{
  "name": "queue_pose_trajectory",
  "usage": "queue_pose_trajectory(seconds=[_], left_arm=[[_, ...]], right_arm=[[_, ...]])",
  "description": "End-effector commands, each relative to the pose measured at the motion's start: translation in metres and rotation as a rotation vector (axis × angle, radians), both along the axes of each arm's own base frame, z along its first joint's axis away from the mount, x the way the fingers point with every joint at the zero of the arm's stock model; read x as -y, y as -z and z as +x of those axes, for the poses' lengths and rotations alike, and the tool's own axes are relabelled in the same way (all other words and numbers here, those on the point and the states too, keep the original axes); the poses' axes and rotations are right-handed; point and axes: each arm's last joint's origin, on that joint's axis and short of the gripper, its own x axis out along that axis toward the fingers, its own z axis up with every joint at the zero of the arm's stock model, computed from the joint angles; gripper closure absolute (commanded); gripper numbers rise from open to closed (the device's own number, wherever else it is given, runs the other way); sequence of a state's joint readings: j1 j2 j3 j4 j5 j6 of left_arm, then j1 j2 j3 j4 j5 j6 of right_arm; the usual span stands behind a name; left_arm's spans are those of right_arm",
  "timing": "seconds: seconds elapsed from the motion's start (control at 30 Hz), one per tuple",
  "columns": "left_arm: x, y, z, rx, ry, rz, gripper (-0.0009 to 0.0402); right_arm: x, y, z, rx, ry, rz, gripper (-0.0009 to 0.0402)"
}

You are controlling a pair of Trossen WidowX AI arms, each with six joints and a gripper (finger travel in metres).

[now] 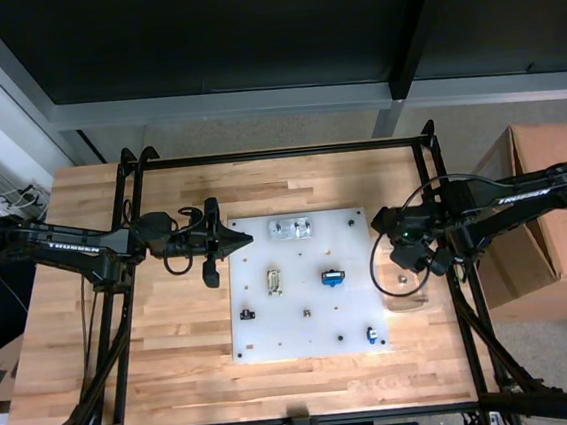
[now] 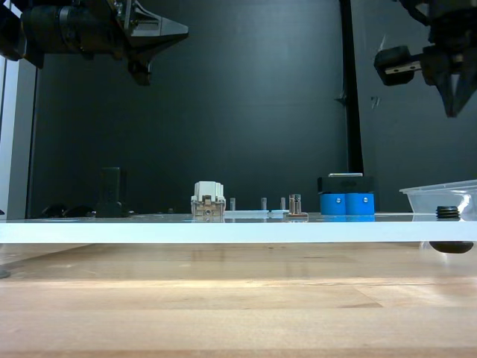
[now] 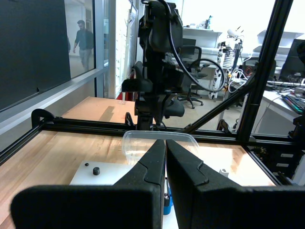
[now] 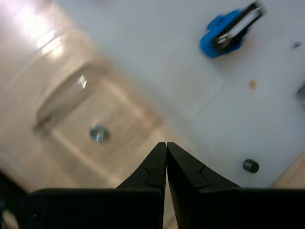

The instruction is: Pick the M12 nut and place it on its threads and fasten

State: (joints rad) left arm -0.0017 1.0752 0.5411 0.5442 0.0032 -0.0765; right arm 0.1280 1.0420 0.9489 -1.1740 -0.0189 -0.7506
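The small silver nut [image 4: 97, 133] lies free on the floor of the clear tray [image 4: 57, 95], just off the board's right edge; the high view shows the nut [image 1: 403, 281] inside that tray [image 1: 414, 301]. The black ribbed stud [image 4: 250, 165] stands bare on the white board [image 1: 304, 316] and appears again as the stud [image 2: 447, 212] low at the near right. My right gripper [image 4: 166, 143] hangs shut and empty high above the tray, apart from the nut. My left gripper [image 1: 238, 240] hovers shut and empty over the board's left edge, pointing right.
On the board stand a blue block [image 1: 332, 277], a beige connector [image 1: 274, 282], a silver fixture [image 1: 290, 230] and a blue clip [image 4: 228, 31]. A black frame rail [image 1: 278, 154] surrounds the table. A cardboard box [image 1: 555, 216] sits off the right side.
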Motion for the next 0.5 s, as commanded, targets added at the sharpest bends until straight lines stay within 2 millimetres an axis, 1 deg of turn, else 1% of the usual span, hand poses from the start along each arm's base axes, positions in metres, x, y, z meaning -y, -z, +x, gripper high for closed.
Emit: queue_pose_trajectory(seconds=[0.03, 0.13, 0.23, 0.27, 0.33, 0.43, 0.5], left_arm=[[0.0, 0.0, 0.0, 0.0, 0.0, 0.0, 0.0393], [0.0, 0.0, 0.0, 0.0, 0.0, 0.0, 0.0393], [0.0, 0.0, 0.0, 0.0, 0.0, 0.0, 0.0393], [0.0, 0.0, 0.0, 0.0, 0.0, 0.0, 0.0393], [0.0, 0.0, 0.0, 0.0, 0.0, 0.0, 0.0393], [0.0, 0.0, 0.0, 0.0, 0.0, 0.0, 0.0393], [0.0, 0.0, 0.0, 0.0, 0.0, 0.0, 0.0393]], right_arm=[[-0.008, 0.004, -0.001, -0.052, -0.083, -0.052, 0.0393], [-0.017, 0.009, -0.001, -0.097, -0.151, -0.08, 0.0393], [-0.023, 0.014, -0.005, -0.134, -0.28, -0.114, 0.039], [-0.024, 0.016, -0.006, -0.145, -0.292, -0.118, 0.0386], [-0.026, 0.021, -0.007, -0.169, -0.316, -0.124, 0.0371], [-0.029, 0.027, -0.008, -0.195, -0.406, -0.143, 0.0339], [-0.03, 0.031, -0.008, -0.204, -0.419, -0.147, 0.0317]])
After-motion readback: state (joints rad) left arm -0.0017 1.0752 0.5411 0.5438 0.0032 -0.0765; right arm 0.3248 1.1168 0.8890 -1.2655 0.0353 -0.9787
